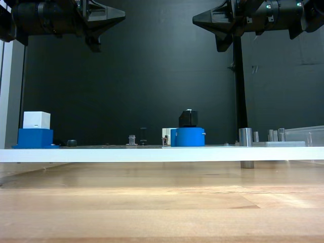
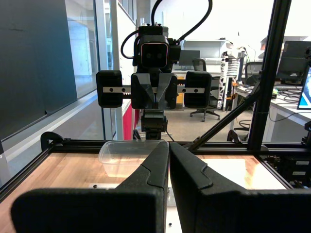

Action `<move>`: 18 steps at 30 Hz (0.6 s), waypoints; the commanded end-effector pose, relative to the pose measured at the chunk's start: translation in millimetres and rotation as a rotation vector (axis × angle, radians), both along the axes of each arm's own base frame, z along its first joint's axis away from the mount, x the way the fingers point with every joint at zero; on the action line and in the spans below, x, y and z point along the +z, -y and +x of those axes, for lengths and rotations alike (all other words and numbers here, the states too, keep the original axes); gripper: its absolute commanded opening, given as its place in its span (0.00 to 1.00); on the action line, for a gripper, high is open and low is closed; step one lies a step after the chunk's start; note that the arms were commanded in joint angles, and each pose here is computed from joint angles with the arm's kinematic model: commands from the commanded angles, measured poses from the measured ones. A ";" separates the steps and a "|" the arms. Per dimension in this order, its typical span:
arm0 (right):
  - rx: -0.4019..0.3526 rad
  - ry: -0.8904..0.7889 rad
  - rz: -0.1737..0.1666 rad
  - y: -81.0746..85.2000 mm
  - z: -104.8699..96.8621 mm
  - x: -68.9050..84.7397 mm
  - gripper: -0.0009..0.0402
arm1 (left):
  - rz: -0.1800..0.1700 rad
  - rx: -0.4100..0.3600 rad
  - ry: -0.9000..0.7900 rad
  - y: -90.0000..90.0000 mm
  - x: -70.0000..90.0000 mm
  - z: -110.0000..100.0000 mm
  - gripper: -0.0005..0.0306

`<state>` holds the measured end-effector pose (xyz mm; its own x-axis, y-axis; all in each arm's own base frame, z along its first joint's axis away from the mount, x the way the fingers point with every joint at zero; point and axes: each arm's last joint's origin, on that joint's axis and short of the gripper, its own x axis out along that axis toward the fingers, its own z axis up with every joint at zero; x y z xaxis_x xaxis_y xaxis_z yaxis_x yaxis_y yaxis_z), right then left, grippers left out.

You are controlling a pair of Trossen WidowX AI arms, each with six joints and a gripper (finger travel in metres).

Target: Pick the 16mm cylinder and place it in the container

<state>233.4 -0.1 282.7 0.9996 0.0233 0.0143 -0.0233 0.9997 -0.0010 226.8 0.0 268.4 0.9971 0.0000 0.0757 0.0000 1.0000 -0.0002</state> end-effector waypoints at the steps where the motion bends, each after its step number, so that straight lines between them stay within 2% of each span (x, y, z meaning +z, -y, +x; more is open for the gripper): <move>1: 0.000 0.000 0.000 0.0 0.1 0.0 0.02 | 0.000 0.000 0.001 -0.1 0.2 0.0 0.02; 18: 0.000 0.028 0.001 0.0 0.0 3.1 0.02 | 0.000 0.000 0.001 -0.1 0.2 0.0 0.02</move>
